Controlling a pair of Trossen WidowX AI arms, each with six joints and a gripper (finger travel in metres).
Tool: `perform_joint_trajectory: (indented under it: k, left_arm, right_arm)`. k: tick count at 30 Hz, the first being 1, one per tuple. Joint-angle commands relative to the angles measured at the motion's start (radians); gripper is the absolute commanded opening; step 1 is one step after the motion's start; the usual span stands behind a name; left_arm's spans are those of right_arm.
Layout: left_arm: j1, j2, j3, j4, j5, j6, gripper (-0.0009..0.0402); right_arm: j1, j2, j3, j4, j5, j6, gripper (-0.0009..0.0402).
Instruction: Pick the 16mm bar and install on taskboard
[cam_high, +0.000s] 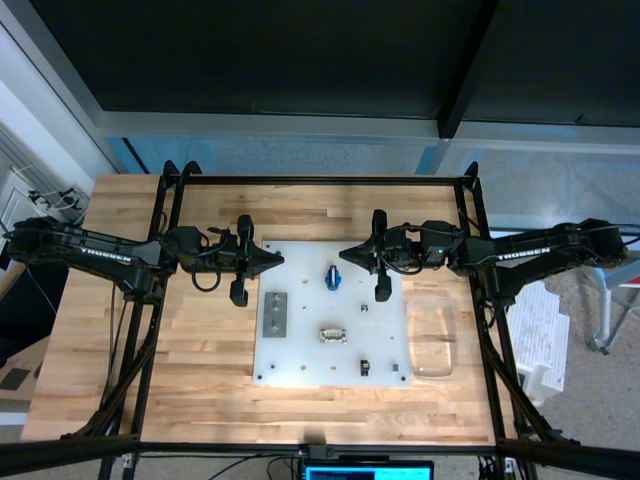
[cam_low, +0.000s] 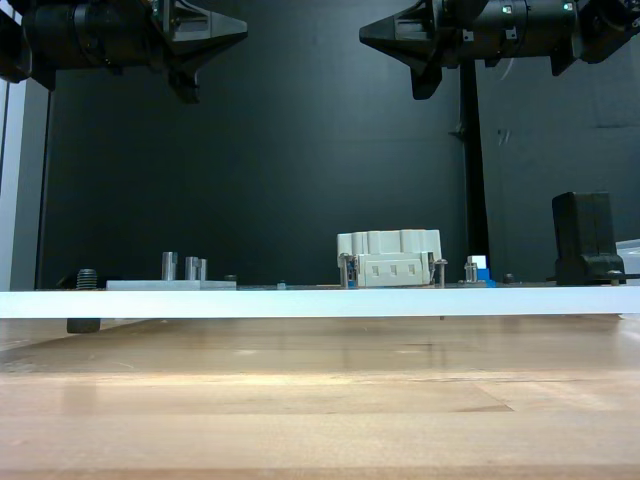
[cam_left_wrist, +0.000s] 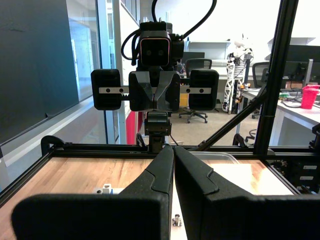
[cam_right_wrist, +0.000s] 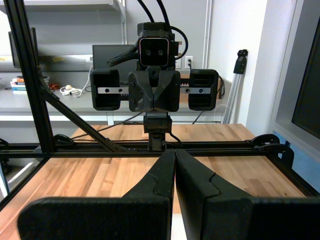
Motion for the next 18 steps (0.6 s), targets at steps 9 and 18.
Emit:
perform_joint_trajectory:
  k: [9, 18]
  left_arm:
    - [0.0, 0.0, 0.0, 0.0, 0.0, 0.0, 0.0]
    - [0.0, 0.0, 0.0, 0.0, 0.0, 0.0, 0.0]
  right_arm:
    - [0.0, 0.0, 0.0, -0.003, 0.0, 0.001, 0.0]
    - [0.0, 0.0, 0.0, -0.016, 0.0, 0.001, 0.0]
